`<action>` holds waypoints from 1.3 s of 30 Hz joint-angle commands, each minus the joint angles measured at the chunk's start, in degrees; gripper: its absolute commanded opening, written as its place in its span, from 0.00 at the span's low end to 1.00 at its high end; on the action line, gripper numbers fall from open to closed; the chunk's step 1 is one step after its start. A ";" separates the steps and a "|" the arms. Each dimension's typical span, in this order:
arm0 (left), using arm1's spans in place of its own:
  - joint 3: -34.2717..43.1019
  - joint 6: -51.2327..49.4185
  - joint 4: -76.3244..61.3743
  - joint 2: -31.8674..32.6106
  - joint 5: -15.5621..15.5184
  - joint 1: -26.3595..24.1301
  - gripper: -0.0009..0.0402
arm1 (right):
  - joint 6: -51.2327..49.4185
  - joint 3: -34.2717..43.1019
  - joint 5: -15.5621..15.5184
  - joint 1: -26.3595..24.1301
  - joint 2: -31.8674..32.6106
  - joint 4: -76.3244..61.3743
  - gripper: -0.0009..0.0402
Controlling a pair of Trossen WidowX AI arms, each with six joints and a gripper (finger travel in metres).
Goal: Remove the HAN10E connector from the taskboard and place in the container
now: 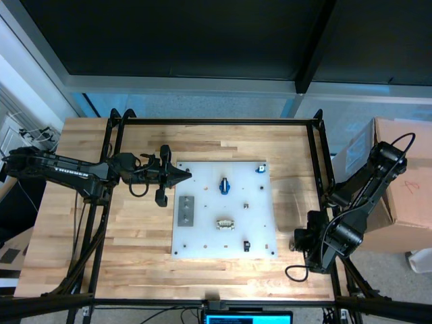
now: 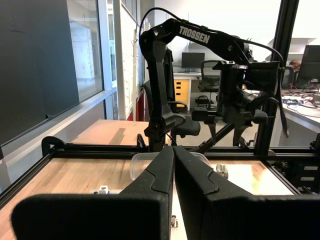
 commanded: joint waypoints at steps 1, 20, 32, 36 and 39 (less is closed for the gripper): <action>0.02 0.02 0.00 0.00 0.02 0.00 0.02 | 4.48 -0.57 -0.02 0.07 0.09 -0.02 0.61; 0.02 0.02 0.00 0.00 0.02 0.02 0.02 | 5.42 -5.64 0.50 2.12 3.50 8.22 0.61; 0.02 0.02 0.00 0.02 0.02 0.02 0.02 | 5.64 -14.60 0.59 2.12 3.50 20.68 0.61; 0.02 0.02 0.00 0.02 0.02 0.02 0.02 | 5.66 -16.96 0.59 2.12 3.50 23.67 0.61; 0.02 0.02 0.00 0.02 0.02 0.02 0.02 | 5.64 -18.58 0.74 2.14 3.50 26.05 0.60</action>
